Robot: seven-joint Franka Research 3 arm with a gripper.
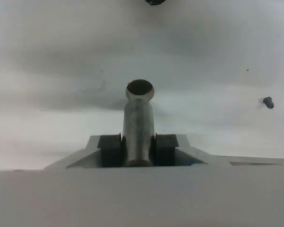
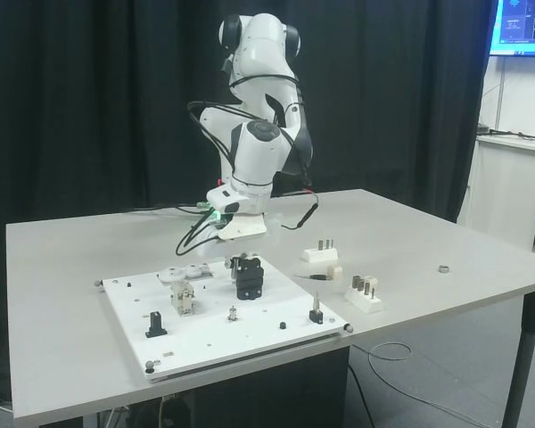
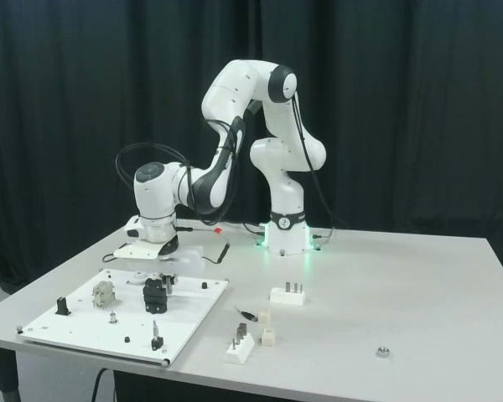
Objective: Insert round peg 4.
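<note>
So in the wrist view the gripper (image 1: 138, 149) is clamping its two black fingers (image 1: 110, 149) on the round peg (image 1: 138, 125), one on each side, and the peg is sticking straight down out of them with its dark round end facing the white board (image 1: 61, 56). It's hanging above the board, not touching it as far as I can tell. A small black screw-like bit (image 1: 268, 102) is sitting on the board off to one side of the peg, well apart from it. From the first room view, the white board (image 2: 259, 343) is lying at the near edge of the grey table (image 2: 410, 227), and the gripper (image 2: 243, 260) is hovering just above a black block (image 2: 250, 278) near the board's middle; the peg itself is too small to make out there. A few small fixtures are standing around it, including a black post (image 2: 154, 324) nearer the front. Just off the board, two white peg holders (image 2: 321, 254) (image 2: 363, 294) are resting on the table. Farther back, the white arm (image 2: 254, 125) is bending down over the board, in front of a black curtain (image 2: 89, 98).
</note>
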